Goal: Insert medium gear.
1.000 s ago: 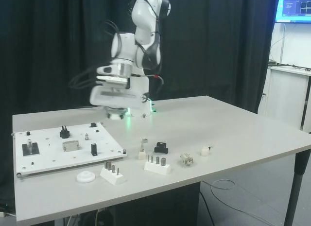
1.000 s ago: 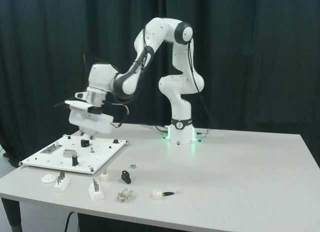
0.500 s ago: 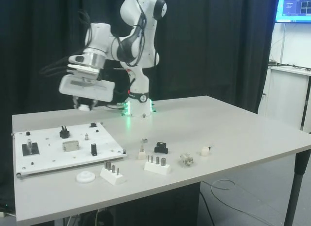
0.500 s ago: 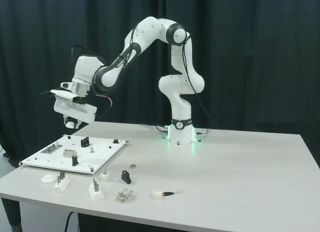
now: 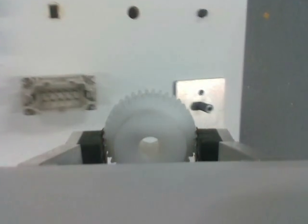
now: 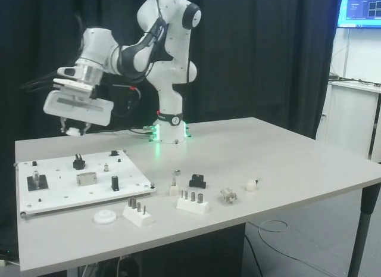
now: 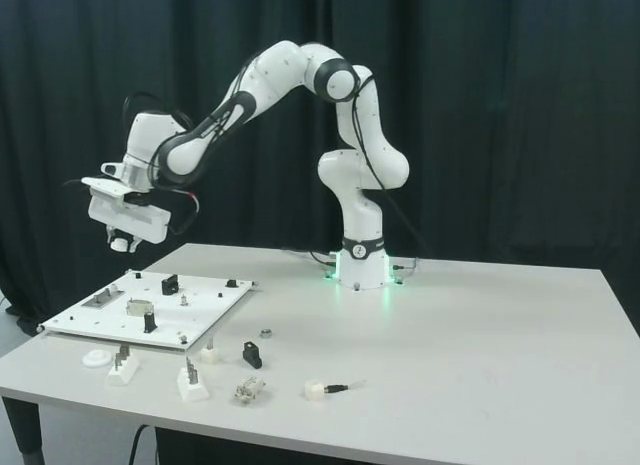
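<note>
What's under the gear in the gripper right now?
Below the held gear lies the white board, with a small plate and its peg showing past the teeth. Whatever sits straight beneath the gear is covered.

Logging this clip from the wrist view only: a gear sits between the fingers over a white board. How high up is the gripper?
Observer: The gripper, shut on the gear, hangs well above the board and touches nothing.
Operator: Any other gear around?
Observer: Yes, a second gear lies on the table just in front of the board.
Operator: Anything close to it?
Observer: A white pin block stands right beside it on the table.
</note>
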